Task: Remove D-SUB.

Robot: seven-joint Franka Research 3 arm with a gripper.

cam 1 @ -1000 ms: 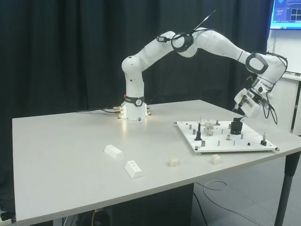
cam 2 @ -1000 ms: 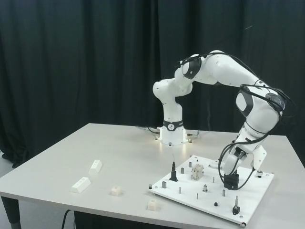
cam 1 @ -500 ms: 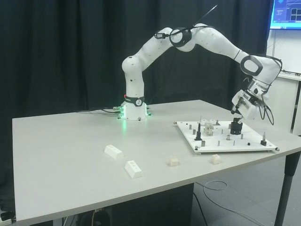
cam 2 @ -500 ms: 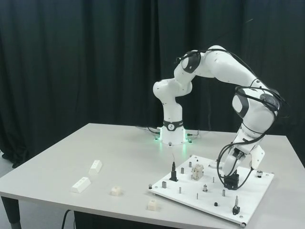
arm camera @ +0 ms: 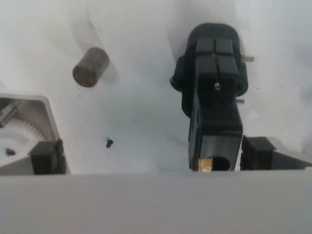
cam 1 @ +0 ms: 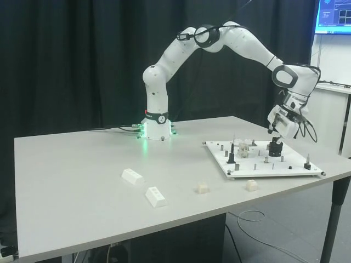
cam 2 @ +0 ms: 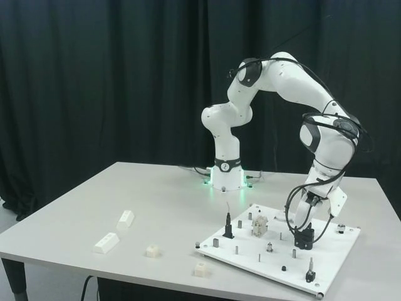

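Observation:
The D-SUB [arm camera: 214, 97] is a black connector standing on the white board [cam 1: 285, 167], also seen as D-SUB [cam 1: 274, 148] and D-SUB [cam 2: 304, 237]. My gripper [arm camera: 152, 156] hovers just over it, open. One fingertip [arm camera: 46, 156] stands far from the connector; the other fingertip [arm camera: 258, 152] is close beside it. Neither finger touches it in the wrist view. From the room views my gripper [cam 1: 277, 136] [cam 2: 305, 226] hangs directly above the connector.
A grey peg [arm camera: 90, 67] and a white gear housing [arm camera: 19, 131] stand near the connector. The board [cam 2: 332, 257] holds several other pegs and plugs. Small white blocks [cam 1: 155, 196] [cam 2: 106, 242] lie on the grey table [cam 1: 71, 175].
The elbow and upper arm have swung upward and back toward the base, and the wrist has shifted slightly. Green lights have come on at the base. The connector has stayed in place.

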